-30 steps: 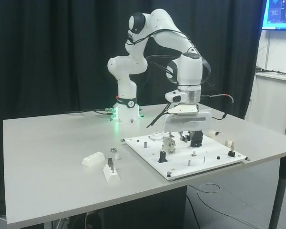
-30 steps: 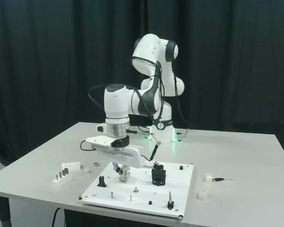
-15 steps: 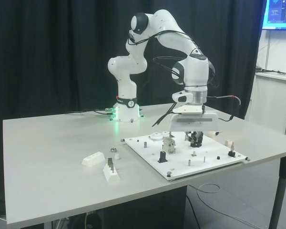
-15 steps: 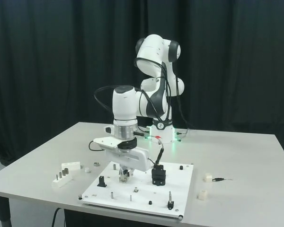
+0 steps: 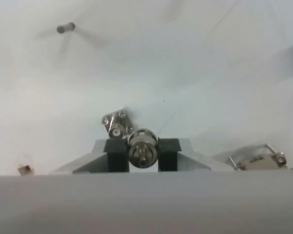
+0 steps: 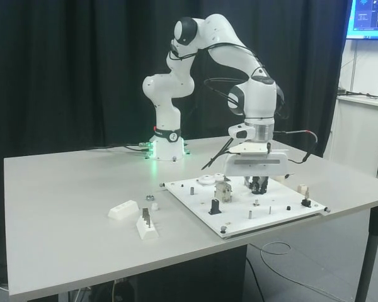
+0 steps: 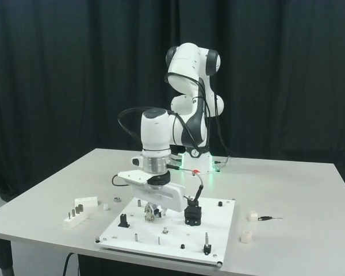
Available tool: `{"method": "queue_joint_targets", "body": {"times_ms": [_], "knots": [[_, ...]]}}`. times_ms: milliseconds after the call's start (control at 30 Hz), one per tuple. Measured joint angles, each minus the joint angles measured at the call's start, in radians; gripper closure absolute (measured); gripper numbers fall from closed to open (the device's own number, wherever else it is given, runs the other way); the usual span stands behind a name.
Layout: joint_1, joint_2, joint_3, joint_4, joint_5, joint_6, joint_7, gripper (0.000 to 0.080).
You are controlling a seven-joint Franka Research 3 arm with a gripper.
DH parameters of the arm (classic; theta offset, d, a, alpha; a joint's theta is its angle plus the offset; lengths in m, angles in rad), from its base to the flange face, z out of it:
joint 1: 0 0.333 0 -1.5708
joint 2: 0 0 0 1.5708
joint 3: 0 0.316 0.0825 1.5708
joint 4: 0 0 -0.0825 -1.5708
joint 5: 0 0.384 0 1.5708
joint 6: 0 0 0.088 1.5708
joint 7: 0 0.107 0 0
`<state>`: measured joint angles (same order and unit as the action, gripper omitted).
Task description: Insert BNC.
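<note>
Two black fingers (image 5: 116, 155) of the gripper (image 5: 143, 155) are closed on the BNC connector (image 5: 143, 147), a short metal cylinder with a ribbed, dull-shining barrel and a small pin at the centre of its round face. In the wrist view the connector sits squarely between the flat pads, filling the narrow gap. Just beside its tip lies the BNC socket (image 5: 117, 127), a small square metal flange with a screw head at each visible corner and a round port in the middle; whether plug and socket touch cannot be told. A bracket (image 5: 258, 158) of bare metal with bolt ends shows at the edge of the same view, and a thin grey peg (image 5: 66, 28) stands farther off on the smooth white board (image 5: 195, 83).

From the room views the white arm (image 6: 252, 94), rounded and glossy, bends down over the flat white board (image 6: 283, 217) on the matt grey table (image 6: 63, 195). The gripper (image 7: 152, 211) hangs low over the board's middle, close to a blocky black fixture (image 7: 191, 214). Small black and metal posts dot the board. Off the board lie two white rectangular blocks (image 6: 123, 209) holding dark pins, and green light glows at the arm's base (image 6: 166, 150).
</note>
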<state>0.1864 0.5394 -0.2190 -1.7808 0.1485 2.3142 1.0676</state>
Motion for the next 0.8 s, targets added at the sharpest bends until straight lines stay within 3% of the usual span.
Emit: {"method": "queue_joint_targets", "body": {"times_ms": [800], "knots": [[0.038,0.003,0.000,-0.061,-0.020,0.089,-0.011,0.0679]]}}
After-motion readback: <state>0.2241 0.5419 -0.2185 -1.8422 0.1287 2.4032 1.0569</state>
